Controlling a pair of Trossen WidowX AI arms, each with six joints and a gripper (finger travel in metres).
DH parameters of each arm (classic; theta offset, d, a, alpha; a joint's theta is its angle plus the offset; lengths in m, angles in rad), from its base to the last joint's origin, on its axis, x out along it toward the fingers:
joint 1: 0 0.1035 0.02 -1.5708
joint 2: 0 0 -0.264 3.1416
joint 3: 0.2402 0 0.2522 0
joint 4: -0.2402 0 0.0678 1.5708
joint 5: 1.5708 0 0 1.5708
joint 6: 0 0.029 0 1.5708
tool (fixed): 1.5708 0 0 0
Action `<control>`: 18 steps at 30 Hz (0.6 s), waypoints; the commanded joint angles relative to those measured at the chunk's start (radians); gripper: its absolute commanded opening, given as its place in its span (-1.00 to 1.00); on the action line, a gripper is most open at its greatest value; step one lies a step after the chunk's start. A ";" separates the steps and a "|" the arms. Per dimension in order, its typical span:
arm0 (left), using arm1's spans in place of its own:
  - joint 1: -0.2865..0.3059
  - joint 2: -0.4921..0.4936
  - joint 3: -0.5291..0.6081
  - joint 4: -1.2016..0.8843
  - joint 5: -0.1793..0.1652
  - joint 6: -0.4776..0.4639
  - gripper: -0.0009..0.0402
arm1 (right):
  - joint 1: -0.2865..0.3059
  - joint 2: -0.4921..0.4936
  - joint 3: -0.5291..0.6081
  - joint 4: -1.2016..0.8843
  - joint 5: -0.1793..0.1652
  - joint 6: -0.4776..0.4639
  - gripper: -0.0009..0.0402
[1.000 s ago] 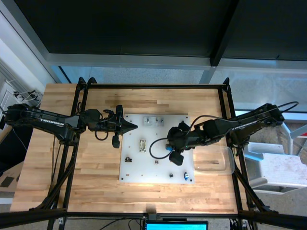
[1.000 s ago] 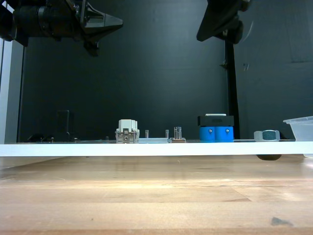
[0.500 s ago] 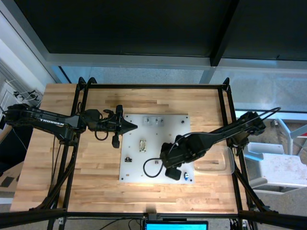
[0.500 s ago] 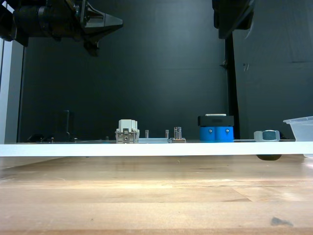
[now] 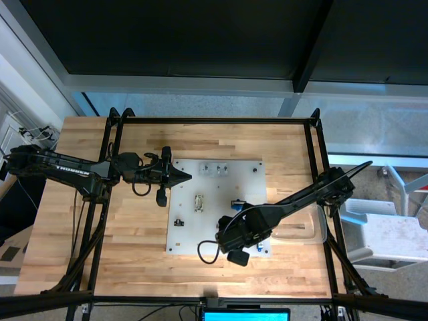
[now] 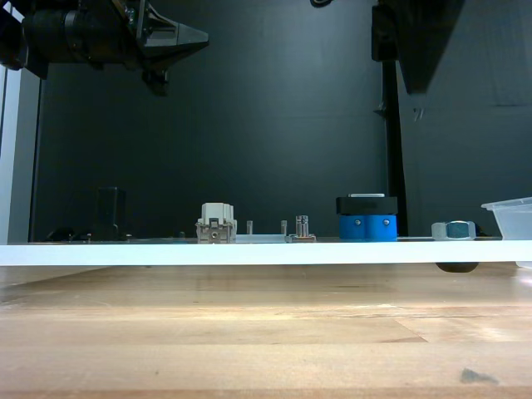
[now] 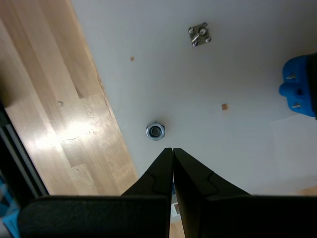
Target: Unfasten the M12 fastener and place in the container
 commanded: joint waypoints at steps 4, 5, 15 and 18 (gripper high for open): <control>0.000 0.000 0.000 0.000 0.000 0.000 -0.96 | 0.013 0.053 -0.002 0.002 -0.013 -0.027 -0.77; 0.000 0.000 0.000 0.000 0.000 0.000 -0.96 | 0.013 0.062 -0.002 0.006 -0.014 -0.026 -0.71; 0.000 0.000 0.000 0.000 0.000 0.000 -0.96 | 0.014 0.098 -0.026 0.053 -0.023 0.008 -0.02; 0.000 0.000 0.000 0.000 0.000 0.000 -0.96 | 0.013 0.108 -0.031 0.058 -0.022 0.016 0.07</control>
